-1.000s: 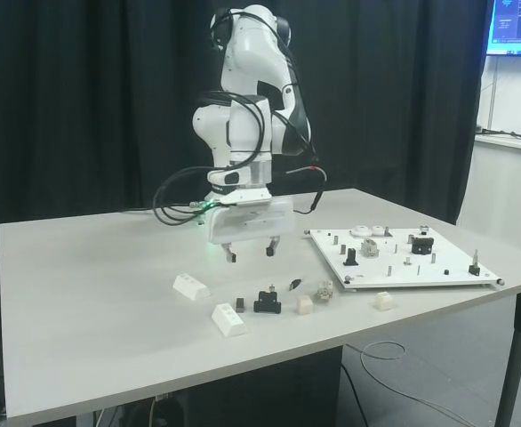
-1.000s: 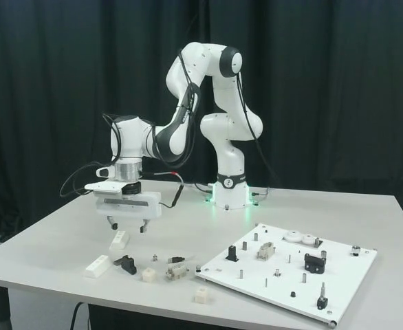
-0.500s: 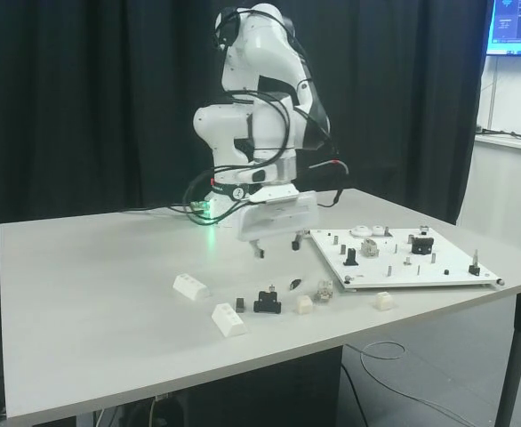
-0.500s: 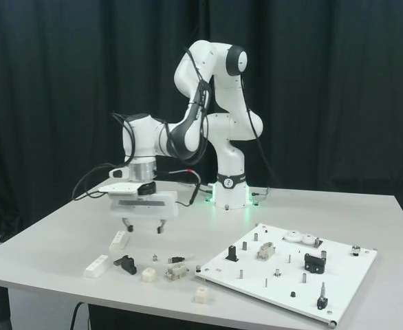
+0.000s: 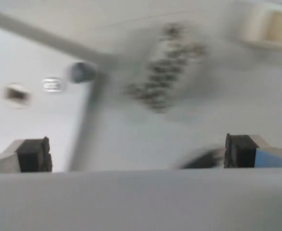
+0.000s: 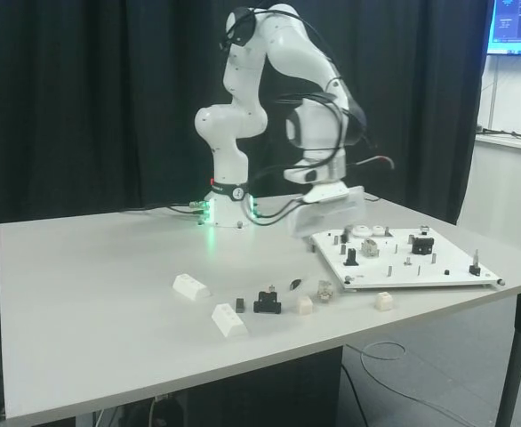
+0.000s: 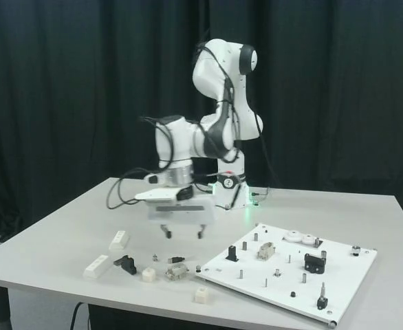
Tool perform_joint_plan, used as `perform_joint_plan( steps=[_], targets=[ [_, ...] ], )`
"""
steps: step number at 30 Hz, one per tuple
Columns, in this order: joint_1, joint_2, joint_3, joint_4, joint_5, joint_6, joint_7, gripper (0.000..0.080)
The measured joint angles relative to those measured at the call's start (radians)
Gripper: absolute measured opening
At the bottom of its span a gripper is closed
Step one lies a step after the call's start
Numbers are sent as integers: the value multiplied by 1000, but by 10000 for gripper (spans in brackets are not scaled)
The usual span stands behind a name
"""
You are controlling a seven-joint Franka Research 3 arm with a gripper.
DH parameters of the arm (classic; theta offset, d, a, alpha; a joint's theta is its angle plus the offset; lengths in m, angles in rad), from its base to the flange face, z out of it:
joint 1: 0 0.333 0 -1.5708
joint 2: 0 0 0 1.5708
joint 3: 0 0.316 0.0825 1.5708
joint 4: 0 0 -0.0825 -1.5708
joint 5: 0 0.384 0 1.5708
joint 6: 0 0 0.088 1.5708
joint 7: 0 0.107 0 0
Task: Remove round peg 2.
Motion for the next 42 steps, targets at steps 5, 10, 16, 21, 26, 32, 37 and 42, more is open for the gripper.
perform_joint_plan(
  steps=[5, 10, 16, 21, 26, 32, 37, 42],
  targets=[
    [68, 0, 16, 0, 0, -2, 87, 800],
    [141, 2, 19, 0, -1, 0, 160, 800],
    [209, 14, 18, 0, -10, 32, 211, 800],
    [239, 35, 18, 1, -35, 75, 234, 800],
    [250, 66, 18, 9, -48, 113, 244, 800],
    [254, 109, 18, 40, -48, 122, 244, 800],
    [257, 143, 19, 71, -48, 122, 244, 800],
    [258, 171, 21, 99, -48, 106, 244, 800]
  ],
)
